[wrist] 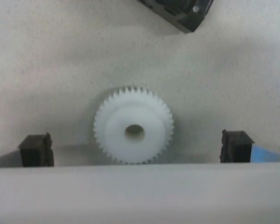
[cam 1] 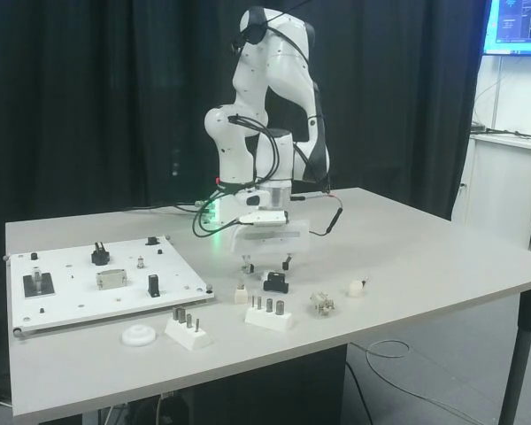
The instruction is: Pick medium gear.
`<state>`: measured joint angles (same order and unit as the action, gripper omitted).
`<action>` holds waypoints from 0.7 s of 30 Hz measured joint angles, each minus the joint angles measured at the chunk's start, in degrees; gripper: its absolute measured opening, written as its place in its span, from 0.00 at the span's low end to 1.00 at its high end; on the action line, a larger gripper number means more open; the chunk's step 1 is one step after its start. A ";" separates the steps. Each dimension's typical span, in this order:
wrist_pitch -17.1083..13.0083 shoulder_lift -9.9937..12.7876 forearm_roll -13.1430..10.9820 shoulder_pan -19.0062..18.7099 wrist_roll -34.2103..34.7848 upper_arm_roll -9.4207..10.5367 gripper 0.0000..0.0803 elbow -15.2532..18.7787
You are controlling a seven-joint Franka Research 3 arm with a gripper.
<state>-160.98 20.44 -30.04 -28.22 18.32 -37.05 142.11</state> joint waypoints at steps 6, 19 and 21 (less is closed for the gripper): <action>0.01 0.08 -0.99 0.00 0.00 0.16 1.00 0.00; 0.87 0.09 -1.66 0.23 0.00 0.25 1.00 0.00; 0.91 0.11 -1.66 0.28 0.00 0.27 1.00 0.00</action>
<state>-160.06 20.56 -31.71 -27.94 18.32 -36.78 142.11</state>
